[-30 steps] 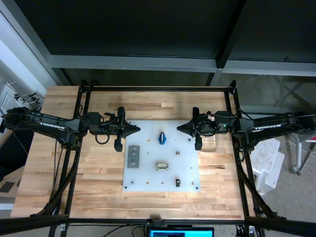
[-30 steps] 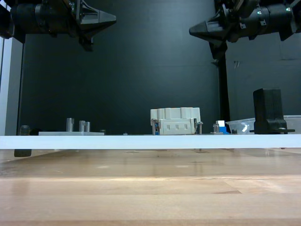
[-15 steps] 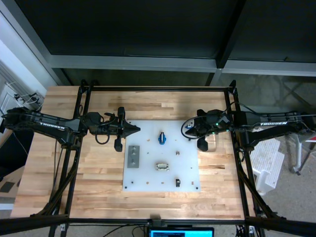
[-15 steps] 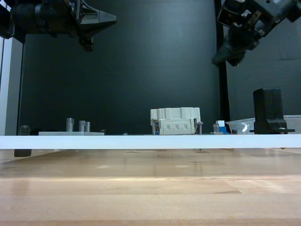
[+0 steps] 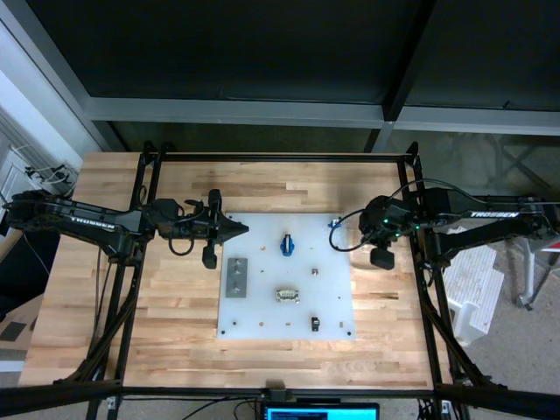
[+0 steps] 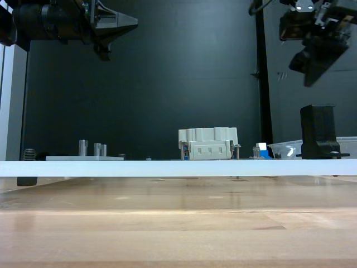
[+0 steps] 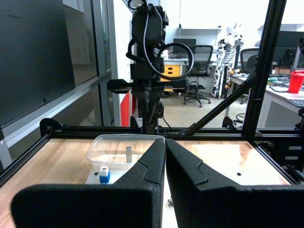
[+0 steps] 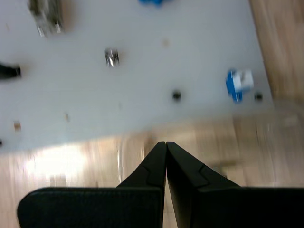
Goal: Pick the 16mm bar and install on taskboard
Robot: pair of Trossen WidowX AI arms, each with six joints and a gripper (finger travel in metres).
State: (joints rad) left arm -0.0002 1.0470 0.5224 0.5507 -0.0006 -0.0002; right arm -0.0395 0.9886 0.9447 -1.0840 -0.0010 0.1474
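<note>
While the left pincer (image 5: 242, 229) hangs level above the far-left corner of the taskboard (image 5: 262, 317), tips together, the right pincer (image 8: 165, 144) tilts downward just beyond its right edge, likewise together.

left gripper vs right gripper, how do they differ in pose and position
Pose: the left gripper lies level, pointing inward, while the right gripper tips steeply downward. Place: the left gripper reaches over the left edge of the taskboard, while the right gripper is just off its right edge. Shared: both are shut with nothing between the fingers, and both hang well above the board.
</note>
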